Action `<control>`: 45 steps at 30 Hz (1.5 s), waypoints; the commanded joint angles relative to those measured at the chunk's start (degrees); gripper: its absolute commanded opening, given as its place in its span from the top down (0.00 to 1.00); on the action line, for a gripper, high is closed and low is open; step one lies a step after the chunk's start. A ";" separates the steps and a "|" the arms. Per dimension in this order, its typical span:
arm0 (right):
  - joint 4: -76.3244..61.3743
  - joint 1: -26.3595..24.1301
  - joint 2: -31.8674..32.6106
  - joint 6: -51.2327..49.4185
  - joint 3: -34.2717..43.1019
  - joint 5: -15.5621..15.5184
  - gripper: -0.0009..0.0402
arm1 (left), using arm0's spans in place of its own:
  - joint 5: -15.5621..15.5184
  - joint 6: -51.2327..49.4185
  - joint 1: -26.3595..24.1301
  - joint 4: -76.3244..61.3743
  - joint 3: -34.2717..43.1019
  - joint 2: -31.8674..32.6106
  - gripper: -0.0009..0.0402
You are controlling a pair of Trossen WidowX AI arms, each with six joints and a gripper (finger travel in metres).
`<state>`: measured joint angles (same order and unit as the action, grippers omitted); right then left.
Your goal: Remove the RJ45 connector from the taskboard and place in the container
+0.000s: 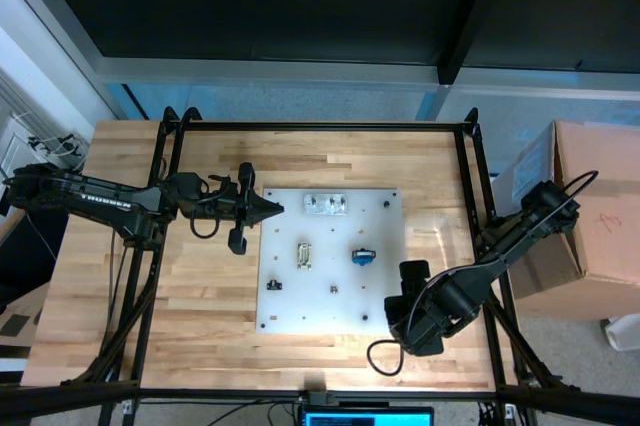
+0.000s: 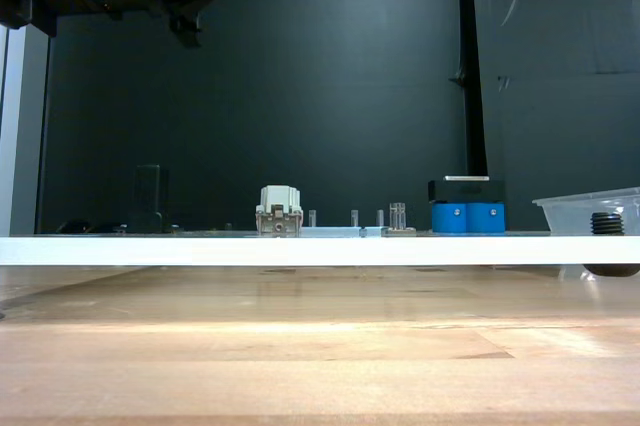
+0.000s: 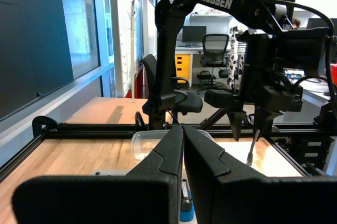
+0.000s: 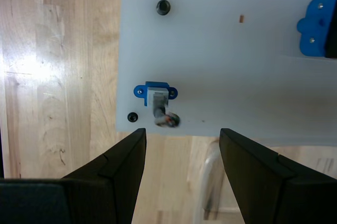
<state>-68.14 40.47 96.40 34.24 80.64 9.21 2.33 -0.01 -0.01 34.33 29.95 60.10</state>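
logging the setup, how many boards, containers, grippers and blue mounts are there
board: 1
container: 1
grippers: 2, left gripper shut, high over the board's left side; right gripper open, over the RJ45 connector
blue mounts: 2, small mount seating the connector, large mount
total: 6

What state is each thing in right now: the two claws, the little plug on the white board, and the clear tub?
Left claw: shut, empty, raised over the left edge of the task board.
Right claw: open, empty, hovering above the RJ45 connector.
RJ45 connector: seated in its blue holder on the task board, not held.
Container: upright beside the task board's right edge, connector not in it.
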 commanded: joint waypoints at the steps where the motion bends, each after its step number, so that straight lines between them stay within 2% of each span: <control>1: 1.88 0.07 0.15 0.07 -1.16 -0.28 0.51 | 0.00 0.00 0.02 0.00 0.00 0.02 0.98; 12: 8.37 0.22 0.15 0.07 -5.25 -0.39 0.51 | 0.00 0.00 0.00 0.00 0.00 0.02 0.98; 15: 10.36 0.24 0.15 0.42 -6.62 -0.33 0.54 | 0.00 0.00 0.02 0.00 0.00 0.02 0.98; 19: 10.88 0.28 0.15 1.16 -7.13 -0.26 0.67 | 0.00 0.00 0.00 0.00 0.00 0.02 0.98; 26: 10.82 0.31 0.11 0.98 -7.13 -0.28 0.99 | 0.00 0.00 0.02 0.00 0.00 0.02 0.98; 28: 10.80 0.31 0.02 0.90 -7.13 -0.28 0.96 | 0.00 0.00 0.02 0.00 0.00 0.02 0.98; 45: 10.60 0.26 -2.47 1.09 -6.88 -1.31 0.98 | 0.00 0.00 0.02 0.00 0.00 0.02 0.98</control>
<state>-57.67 40.73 94.21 35.29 73.54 7.90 2.33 -0.03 -0.01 34.30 29.93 60.12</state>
